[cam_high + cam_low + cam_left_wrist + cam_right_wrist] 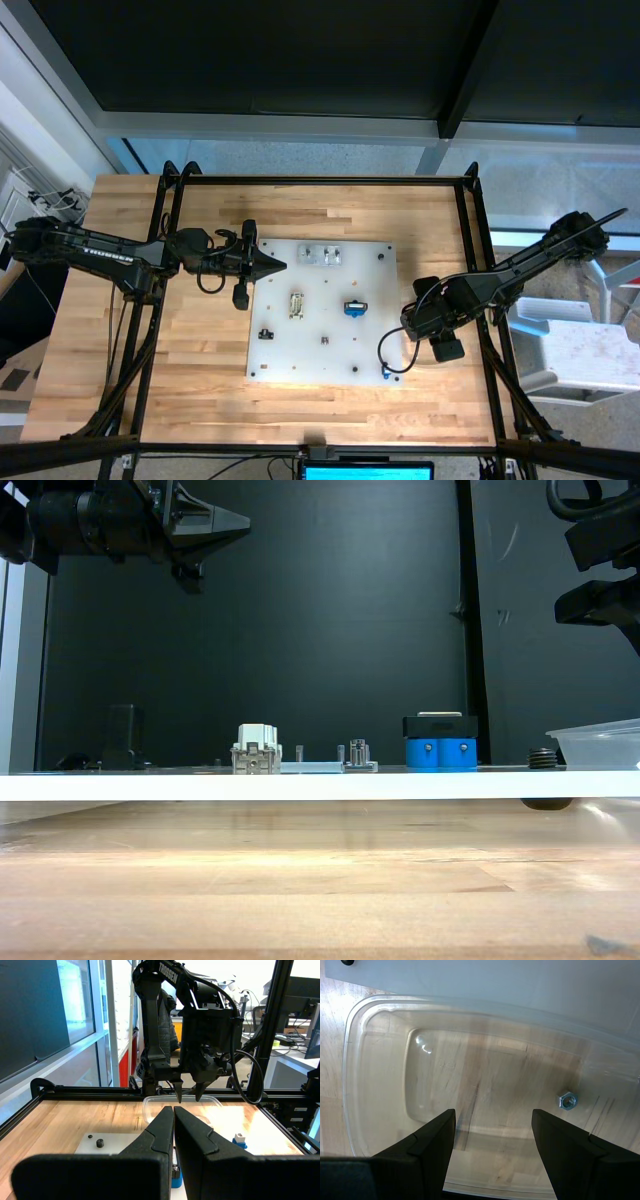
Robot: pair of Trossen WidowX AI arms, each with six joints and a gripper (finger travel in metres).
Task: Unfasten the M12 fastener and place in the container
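Currently, small silver hex nut [567, 1100] lies in clear plastic tray [351, 1085] under spread, empty right gripper [492, 1115]; left gripper [280, 265], high-view centre-left, closed.

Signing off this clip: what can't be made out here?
- High view: the right gripper, jaws open over the container, blocks it; the M12 nut inside shows only in the right wrist view.
- Low view: the frame edge cuts off container and right gripper.
- High view: the stud is too small; the low view shows bare ribs.
- Left wrist view: the left gripper, jaws shut, raised over the left of the board, hides part of it.
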